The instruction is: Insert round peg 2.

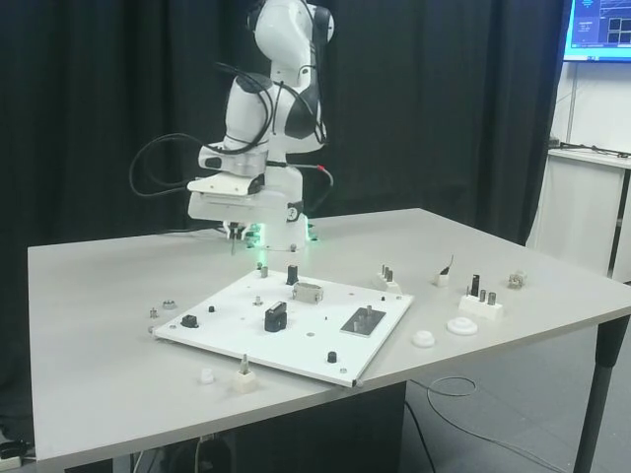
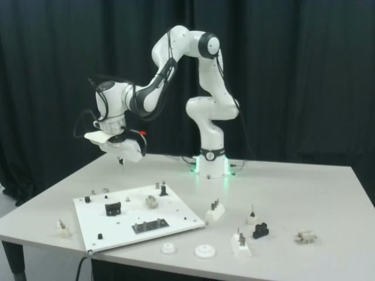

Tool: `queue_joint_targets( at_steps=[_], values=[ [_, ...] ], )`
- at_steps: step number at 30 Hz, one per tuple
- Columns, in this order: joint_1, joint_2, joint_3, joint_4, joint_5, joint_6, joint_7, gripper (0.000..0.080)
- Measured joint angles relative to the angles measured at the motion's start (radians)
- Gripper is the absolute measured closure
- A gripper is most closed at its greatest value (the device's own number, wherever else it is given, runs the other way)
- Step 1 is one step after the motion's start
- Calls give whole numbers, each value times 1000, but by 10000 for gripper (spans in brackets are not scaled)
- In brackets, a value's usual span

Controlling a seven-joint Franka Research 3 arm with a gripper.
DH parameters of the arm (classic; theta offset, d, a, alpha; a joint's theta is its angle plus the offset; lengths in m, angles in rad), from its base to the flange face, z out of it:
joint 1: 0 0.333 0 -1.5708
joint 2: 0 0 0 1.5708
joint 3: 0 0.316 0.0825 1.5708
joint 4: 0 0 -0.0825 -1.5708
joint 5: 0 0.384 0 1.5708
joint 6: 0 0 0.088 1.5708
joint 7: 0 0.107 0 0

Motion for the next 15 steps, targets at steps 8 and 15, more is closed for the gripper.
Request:
queue_joint_targets(
  at_steps=[8,15],
  values=[
    [0,0,-31,-46,79,27,40,737],
    [0,0,-51,-95,154,65,52,737]
  ],
)
